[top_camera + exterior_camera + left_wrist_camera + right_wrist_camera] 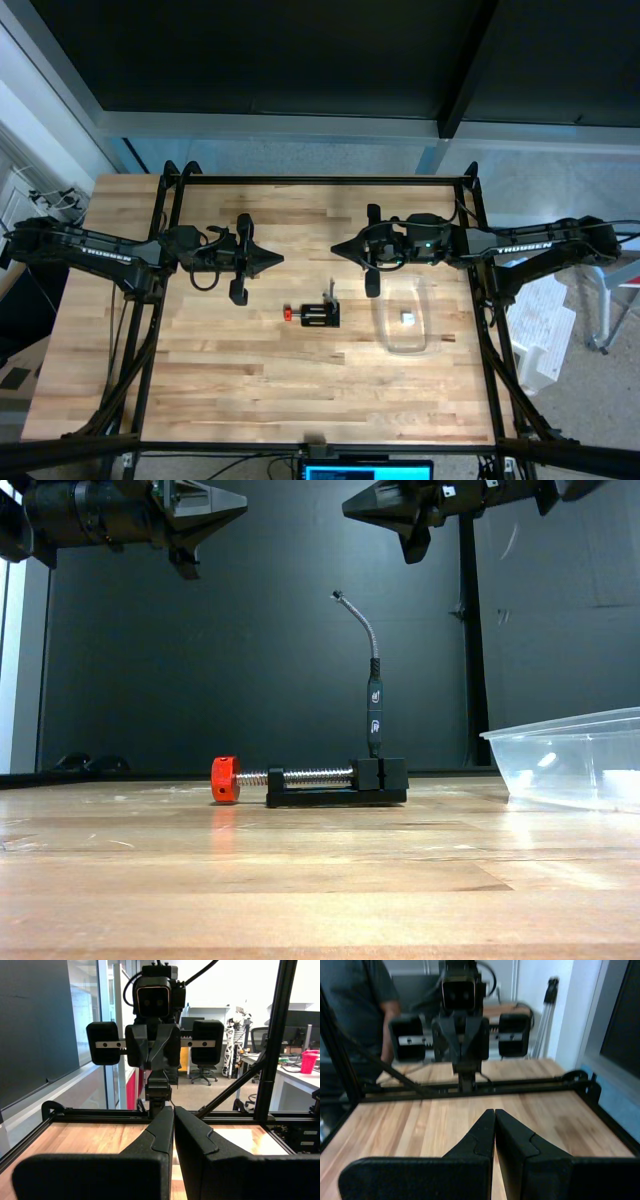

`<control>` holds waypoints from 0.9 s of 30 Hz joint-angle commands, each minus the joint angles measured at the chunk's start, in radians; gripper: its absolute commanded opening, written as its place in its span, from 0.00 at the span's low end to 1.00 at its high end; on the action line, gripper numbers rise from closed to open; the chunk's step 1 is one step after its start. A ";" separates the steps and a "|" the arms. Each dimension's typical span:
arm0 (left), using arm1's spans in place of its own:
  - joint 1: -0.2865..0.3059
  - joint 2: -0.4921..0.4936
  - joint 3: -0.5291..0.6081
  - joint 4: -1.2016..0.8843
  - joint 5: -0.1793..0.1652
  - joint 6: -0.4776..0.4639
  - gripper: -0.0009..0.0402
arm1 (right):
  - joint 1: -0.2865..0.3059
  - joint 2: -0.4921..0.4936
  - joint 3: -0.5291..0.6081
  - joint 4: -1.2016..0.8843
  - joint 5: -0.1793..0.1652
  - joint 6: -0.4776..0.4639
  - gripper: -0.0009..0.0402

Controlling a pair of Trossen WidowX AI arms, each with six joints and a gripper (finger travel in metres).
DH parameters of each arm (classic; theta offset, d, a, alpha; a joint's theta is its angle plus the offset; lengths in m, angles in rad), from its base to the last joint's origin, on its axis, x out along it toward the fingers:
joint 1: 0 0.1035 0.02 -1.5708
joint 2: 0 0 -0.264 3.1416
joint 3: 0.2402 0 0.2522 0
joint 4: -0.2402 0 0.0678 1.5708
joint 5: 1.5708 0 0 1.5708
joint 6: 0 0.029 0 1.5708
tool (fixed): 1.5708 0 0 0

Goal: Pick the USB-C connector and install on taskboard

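Observation:
The black USB-C connector [374, 710] stands upright on the tab held by the black vise [335, 781] with the red knob [225, 779], and nothing holds it. Its grey braided cable [362, 630] rises from it and curves left. From above, the vise [322, 315] sits at mid-table. My right gripper [350, 508] hangs high above the table, shut and empty; its wrist view shows the fingers [495, 1111] pressed together. My left gripper [240, 502] is also raised and shut on nothing, fingers [173, 1110] closed. The two grippers [275, 260] [338, 250] face each other.
A clear tray [405, 318] lies right of the vise with a white block [407, 318] inside; the tray [570, 760] shows at the right in the low view. A black frame surrounds the wooden table [200, 350].

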State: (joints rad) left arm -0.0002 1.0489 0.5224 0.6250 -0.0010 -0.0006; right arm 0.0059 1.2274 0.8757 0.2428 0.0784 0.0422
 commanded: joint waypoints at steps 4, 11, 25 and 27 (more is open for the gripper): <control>0.000 0.000 0.000 0.000 0.000 0.000 0.02 | -0.030 -0.018 -0.092 0.145 -0.011 0.001 0.02; 0.000 0.000 0.000 0.000 0.000 0.000 0.02 | -0.039 -0.043 -0.161 0.213 -0.045 0.006 0.02; 0.000 0.000 0.000 0.001 0.000 0.000 0.02 | -0.039 -0.074 -0.203 0.241 -0.057 0.006 0.02; 0.000 0.000 0.000 0.000 0.000 0.000 0.02 | -0.039 -0.076 -0.203 0.241 -0.062 0.006 0.02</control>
State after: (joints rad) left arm -0.0002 1.0489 0.5224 0.6254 -0.0010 -0.0006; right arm -0.0334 1.1526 0.6720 0.4854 0.0212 0.0483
